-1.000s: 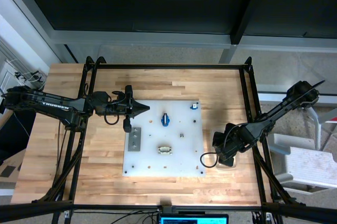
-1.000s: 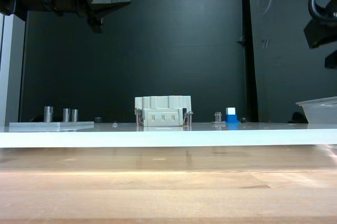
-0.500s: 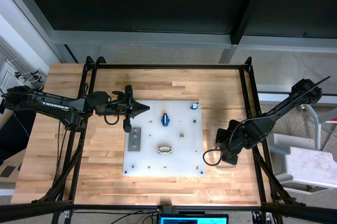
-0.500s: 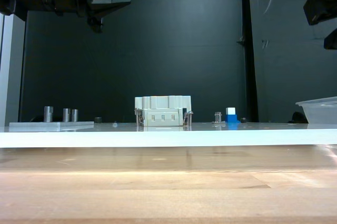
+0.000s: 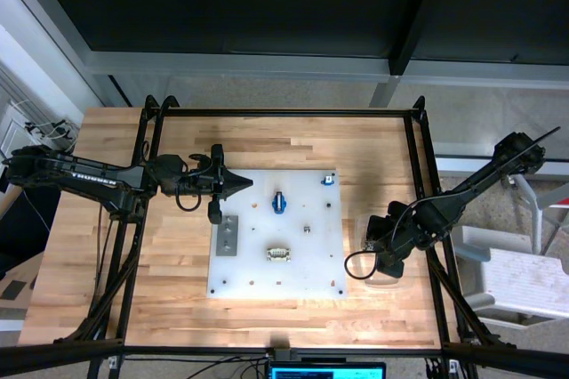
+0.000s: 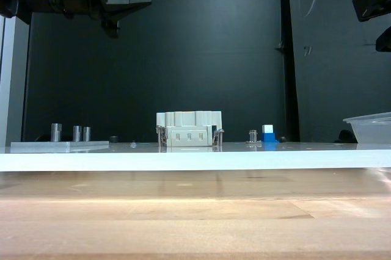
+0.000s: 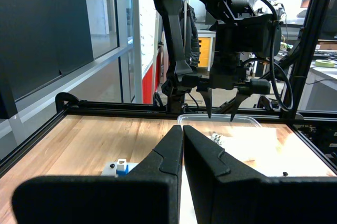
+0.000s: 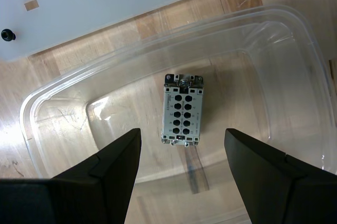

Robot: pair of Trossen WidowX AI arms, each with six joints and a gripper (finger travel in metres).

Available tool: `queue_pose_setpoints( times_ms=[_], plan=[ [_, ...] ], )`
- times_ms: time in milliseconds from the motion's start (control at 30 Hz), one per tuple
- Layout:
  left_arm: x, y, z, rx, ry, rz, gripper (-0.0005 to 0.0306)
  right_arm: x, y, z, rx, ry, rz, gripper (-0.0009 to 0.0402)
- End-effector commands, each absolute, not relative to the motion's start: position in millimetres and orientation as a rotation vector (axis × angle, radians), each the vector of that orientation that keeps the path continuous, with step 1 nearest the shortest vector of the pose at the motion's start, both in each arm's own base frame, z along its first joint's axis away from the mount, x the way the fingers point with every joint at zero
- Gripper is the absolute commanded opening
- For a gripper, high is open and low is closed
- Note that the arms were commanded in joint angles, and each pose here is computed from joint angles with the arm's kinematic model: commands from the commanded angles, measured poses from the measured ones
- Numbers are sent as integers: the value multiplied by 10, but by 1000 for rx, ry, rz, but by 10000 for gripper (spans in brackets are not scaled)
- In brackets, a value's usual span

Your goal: Remove the HAN10-E connector and place it in the container

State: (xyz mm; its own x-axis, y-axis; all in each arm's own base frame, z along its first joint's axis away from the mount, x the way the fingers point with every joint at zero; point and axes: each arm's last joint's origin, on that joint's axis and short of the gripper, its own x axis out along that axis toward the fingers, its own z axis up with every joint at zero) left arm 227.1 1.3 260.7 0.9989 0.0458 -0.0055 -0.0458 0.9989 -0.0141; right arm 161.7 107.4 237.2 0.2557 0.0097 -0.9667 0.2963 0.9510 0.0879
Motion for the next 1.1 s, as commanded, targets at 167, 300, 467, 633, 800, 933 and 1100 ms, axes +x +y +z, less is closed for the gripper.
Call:
queue_pose_setpoints(
  times_ms=[167, 300, 467, 633, 800, 933, 1100],
  plan=[
    [2271, 13, 2607, -14, 5, 46, 0, 1619, 1076, 2371, 275, 1301, -196, 209],
    [2271, 13, 2606, -14, 5, 46, 0, 1622, 1077, 2371, 277, 1298, -195, 209],
    [2271, 14, 2607, -14, 5, 46, 0, 1623, 1078, 2371, 277, 1297, -195, 209],
    [2271, 13, 2608, -14, 4, 46, 0, 1623, 1078, 2371, 278, 1297, -194, 208],
    [2271, 14, 2607, -14, 5, 46, 0, 1623, 1078, 2371, 278, 1297, -194, 208],
    [2271, 14, 2607, -14, 5, 46, 0, 1623, 1078, 2370, 278, 1297, -194, 208],
    [2271, 14, 2608, -14, 4, 46, 0, 1623, 1078, 2370, 278, 1297, -194, 208]
  ],
)
